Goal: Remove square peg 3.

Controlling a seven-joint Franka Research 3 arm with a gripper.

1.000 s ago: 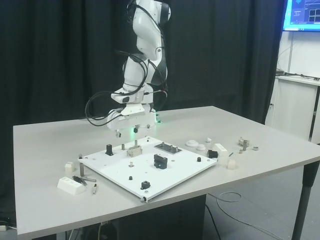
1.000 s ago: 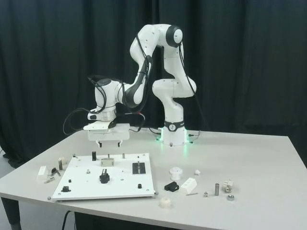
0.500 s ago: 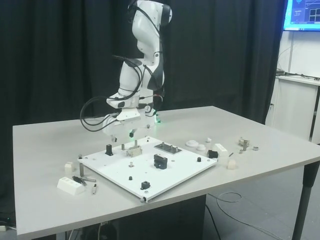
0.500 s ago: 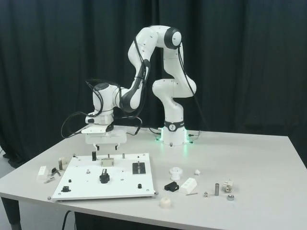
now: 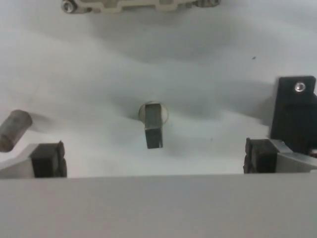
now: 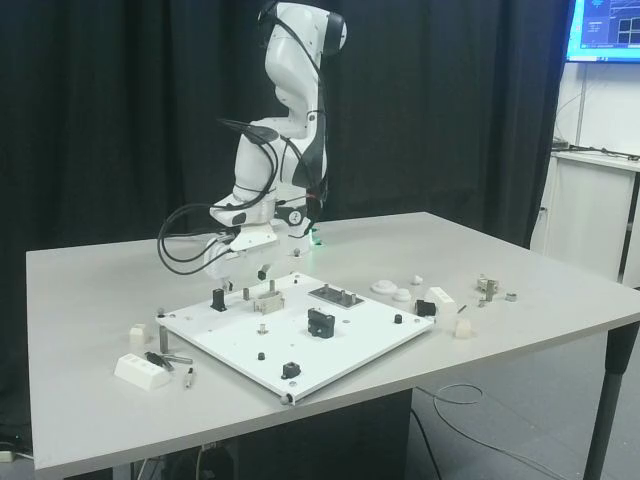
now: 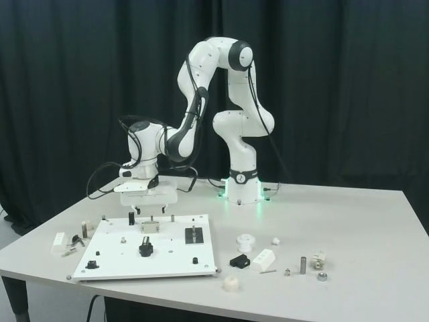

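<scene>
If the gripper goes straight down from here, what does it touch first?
Probably the square peg, standing upright in the white board midway between the open gripper's fingers; the height above it is unclear.

From my remote station I count one white board [image 7: 144,258], one arm [image 7: 201,87], one grey table [image 7: 355,228], one monitor [image 6: 605,30].

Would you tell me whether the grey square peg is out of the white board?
In: the grey square peg stands upright in its hole, the open gripper apart.

A robotics lab: black curtains [image 7: 348,87] behind a grey table [image 7: 362,235], white robot arm [image 7: 231,121], wall screen [image 6: 605,30].
</scene>
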